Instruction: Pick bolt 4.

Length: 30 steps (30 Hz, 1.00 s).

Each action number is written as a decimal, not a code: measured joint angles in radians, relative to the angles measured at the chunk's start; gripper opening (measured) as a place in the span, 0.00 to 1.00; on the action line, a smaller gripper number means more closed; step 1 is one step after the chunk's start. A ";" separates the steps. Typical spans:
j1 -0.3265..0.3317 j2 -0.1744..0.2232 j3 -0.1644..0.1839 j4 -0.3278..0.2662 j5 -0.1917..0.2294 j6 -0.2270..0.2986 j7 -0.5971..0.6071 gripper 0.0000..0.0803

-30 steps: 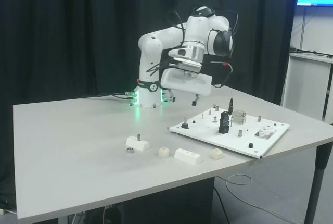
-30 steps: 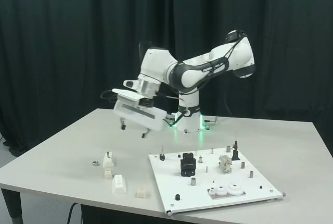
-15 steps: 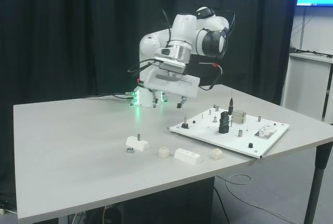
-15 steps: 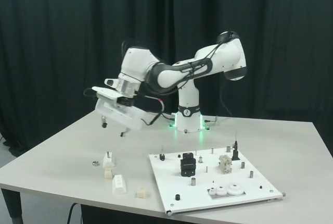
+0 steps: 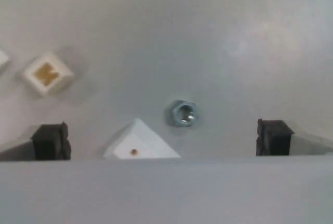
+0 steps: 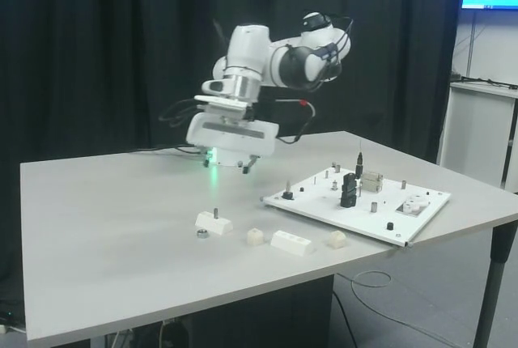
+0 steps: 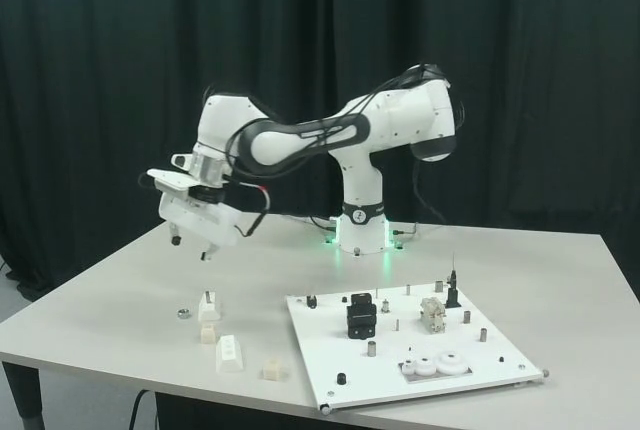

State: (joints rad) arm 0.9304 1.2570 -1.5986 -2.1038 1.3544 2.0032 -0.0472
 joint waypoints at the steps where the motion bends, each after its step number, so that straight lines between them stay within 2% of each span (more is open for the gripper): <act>1: -0.011 0.004 0.001 0.000 0.011 -0.006 -0.001 1.00; 9: -0.090 0.016 0.022 0.000 0.096 -0.048 0.006 1.00; 15: -0.133 0.021 0.039 0.006 0.145 -0.095 0.083 1.00; 23: -0.189 0.043 0.068 0.055 0.148 -0.129 0.198 1.00; 30: -0.240 0.044 0.101 0.113 0.115 -0.138 0.306 1.00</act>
State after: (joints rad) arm 0.6900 1.3014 -1.4976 -1.9910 1.4698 1.8656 0.2585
